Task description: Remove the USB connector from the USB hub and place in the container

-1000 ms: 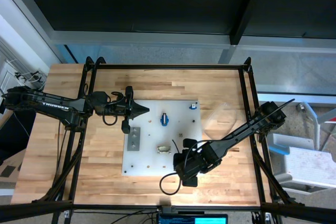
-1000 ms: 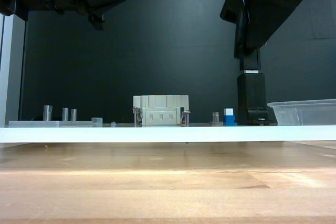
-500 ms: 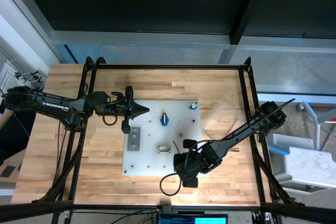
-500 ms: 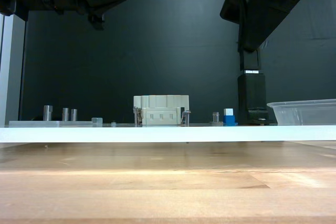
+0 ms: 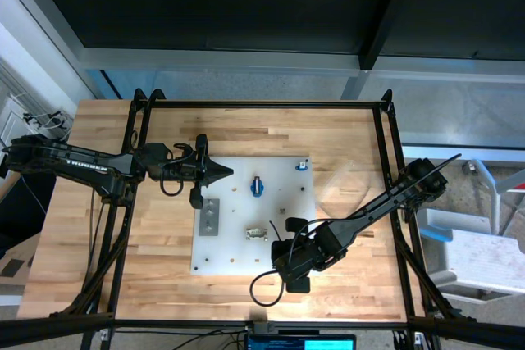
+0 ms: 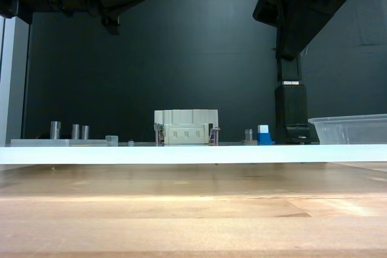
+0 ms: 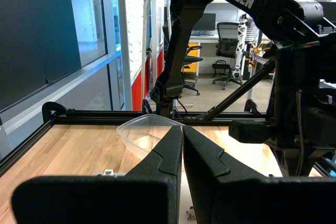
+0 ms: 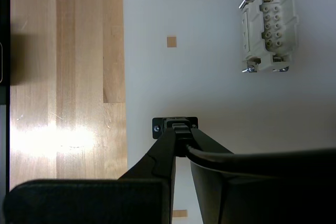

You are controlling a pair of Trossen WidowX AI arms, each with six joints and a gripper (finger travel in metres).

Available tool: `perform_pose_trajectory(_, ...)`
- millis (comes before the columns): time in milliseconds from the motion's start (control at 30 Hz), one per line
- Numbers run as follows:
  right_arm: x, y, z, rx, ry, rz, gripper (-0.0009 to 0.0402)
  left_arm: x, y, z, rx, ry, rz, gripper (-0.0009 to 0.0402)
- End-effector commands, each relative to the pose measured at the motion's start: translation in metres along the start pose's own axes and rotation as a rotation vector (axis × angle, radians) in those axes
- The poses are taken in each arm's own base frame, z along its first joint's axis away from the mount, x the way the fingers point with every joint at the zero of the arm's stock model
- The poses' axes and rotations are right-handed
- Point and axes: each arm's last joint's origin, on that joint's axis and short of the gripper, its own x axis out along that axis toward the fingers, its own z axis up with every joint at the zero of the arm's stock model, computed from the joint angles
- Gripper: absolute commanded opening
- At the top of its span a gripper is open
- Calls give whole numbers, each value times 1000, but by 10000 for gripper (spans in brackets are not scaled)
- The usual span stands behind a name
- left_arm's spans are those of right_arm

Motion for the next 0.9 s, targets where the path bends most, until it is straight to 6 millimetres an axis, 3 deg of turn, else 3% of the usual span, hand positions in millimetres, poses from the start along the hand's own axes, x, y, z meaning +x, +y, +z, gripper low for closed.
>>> perform_pose_trajectory(33,1,0,3,-10,8,-4,0,0,0,0,0,-1,0,1)
perform_pose_trajectory(567,4,-1,13,-48,117,-16,0,0,0,0,0,-1,0,1)
perform_pose_trajectory(900,2,2,16,-39,71,0,0,0,0,0,0,-1,0,1)
